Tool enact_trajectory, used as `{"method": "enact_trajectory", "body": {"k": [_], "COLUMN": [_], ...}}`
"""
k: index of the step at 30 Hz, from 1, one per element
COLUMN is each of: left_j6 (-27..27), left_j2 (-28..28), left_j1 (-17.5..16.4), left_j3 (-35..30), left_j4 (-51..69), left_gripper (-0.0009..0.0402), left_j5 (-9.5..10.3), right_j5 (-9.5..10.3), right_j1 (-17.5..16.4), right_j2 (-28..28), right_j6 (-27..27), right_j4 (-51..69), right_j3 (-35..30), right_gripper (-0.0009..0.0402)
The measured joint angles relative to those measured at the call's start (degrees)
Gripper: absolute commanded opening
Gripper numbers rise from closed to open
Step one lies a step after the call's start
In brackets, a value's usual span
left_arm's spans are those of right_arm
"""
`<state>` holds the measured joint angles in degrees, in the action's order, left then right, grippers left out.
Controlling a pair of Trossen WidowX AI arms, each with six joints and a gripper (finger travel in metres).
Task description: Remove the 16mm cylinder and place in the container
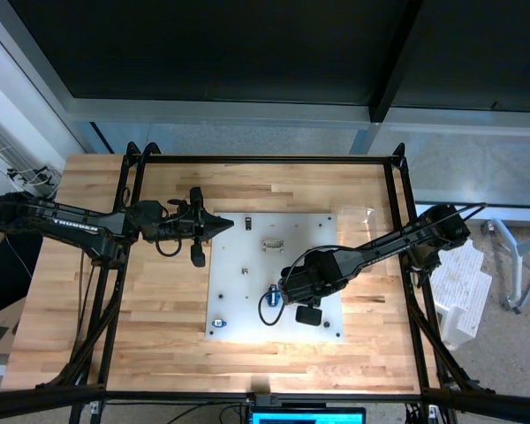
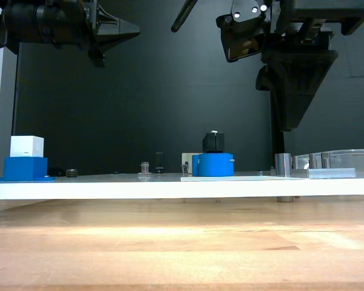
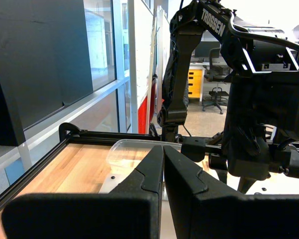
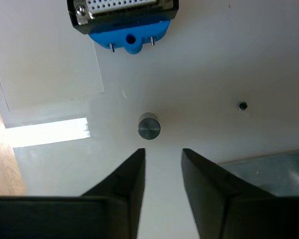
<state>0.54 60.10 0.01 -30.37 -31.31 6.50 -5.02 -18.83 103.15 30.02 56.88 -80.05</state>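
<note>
Right pincer [image 4: 162, 152] was over the white task board [image 1: 247, 305], pointing down at it, fingers open with a clear gap, gripping nothing. The 16mm cylinder [image 4: 149, 126] stood upright in the board just ahead of the fingertips, not touching them and not yet between them. In the low view the pincer hung above the peg with visible air between the two. The cylinder stood right of the blue fitting [image 2: 215, 163] and just left of a grey metal block [image 2: 330, 173]. A blue connector [image 4: 127, 25] sat further out on the board, beyond the peg in the right wrist view.

The container [image 1: 358, 219] was on the counter [image 1: 97, 336] at the board's far right corner, well apart from the peg. Nothing could be made out inside it.

Left pincer [image 1: 223, 224] was held above the board's far left edge, pointing right, fingers closed against each other on nothing. A blue block with a white cube on top [image 2: 26, 159] sat at the board's left side.
</note>
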Motion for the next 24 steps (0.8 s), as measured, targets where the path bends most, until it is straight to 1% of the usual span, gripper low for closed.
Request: {"method": "enact_trajectory", "body": {"k": [5, 8, 10, 14, 24], "left_j6": [0.0, 0.0, 0.0, 0.0, 0.0], "left_j2": [0.0, 0.0, 0.0, 0.0, 0.0], "left_j1": [0.0, 0.0, 0.0, 0.0, 0.0], "left_j3": [0.0, 0.0, 0.0, 0.0, 0.0], "left_j4": [0.0, 0.0, 0.0, 0.0, 0.0], "left_gripper": [0.0, 0.0, 0.0, 0.0, 0.0], "left_j5": [0.0, 0.0, 0.0, 0.0, 0.0], "right_j5": [-0.31, -1.16, -1.25, -1.44, -1.46], "right_j1": [0.0, -0.1, -0.1, -0.2, -0.2], "right_j2": [0.0, 0.1, 0.1, 0.3, 2.8], "right_j6": [3.2, 4.2, 4.3, 5.3, 8.7], "right_j4": [-0.6, -0.7, -0.7, -1.0, -4.1], "right_j3": [0.0, 0.0, 0.0, 0.0, 0.0], "right_gripper": [0.0182, 0.02, 0.0209, 0.0218, 0.0216]}}
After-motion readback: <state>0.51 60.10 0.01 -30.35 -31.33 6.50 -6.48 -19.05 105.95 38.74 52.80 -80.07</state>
